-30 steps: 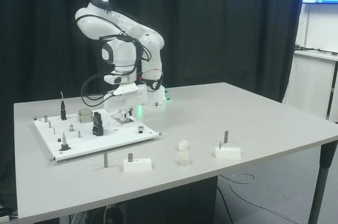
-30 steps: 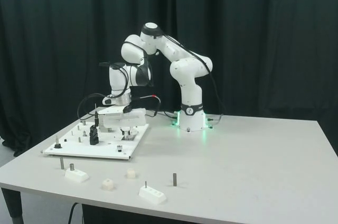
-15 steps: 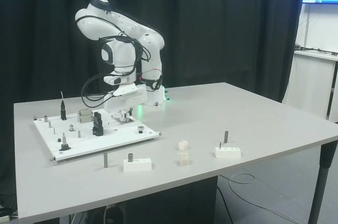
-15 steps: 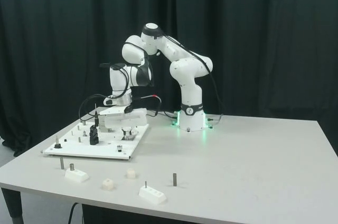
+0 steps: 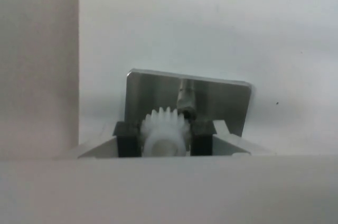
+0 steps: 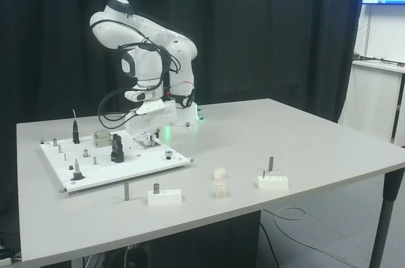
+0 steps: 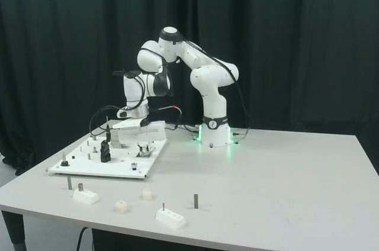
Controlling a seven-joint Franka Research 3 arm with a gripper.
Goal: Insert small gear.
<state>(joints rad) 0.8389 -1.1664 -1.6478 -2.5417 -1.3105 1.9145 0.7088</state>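
Observation:
The small white gear (image 5: pixel 164 135) sits between my black fingertips (image 5: pixel 127 139), so my gripper (image 5: pixel 165 140) is shut on it. Just beyond the gear stands a thin metal peg (image 5: pixel 185 100) on a grey metal plate (image 5: pixel 153 93). In the room views my gripper (image 6: pixel 150 133) (image 7: pixel 142 146) hangs low over the far side of the white assembly board (image 6: pixel 136 165) (image 7: pixel 115 166). The gear itself is too small to pick out there.
The board carries several pegs and a black block (image 6: pixel 117 148) (image 7: pixel 105 151). In front of it on the grey table (image 6: pixel 304 135) lie a white peg holder (image 6: pixel 164 196), two small white cubes (image 6: pixel 219 174) and another white holder (image 6: pixel 273 182) beside a loose upright pin (image 6: pixel 271 164).
The arm has risen slightly and the gripper has lifted a little above the board, still holding the gear. Nothing else on the table has moved.

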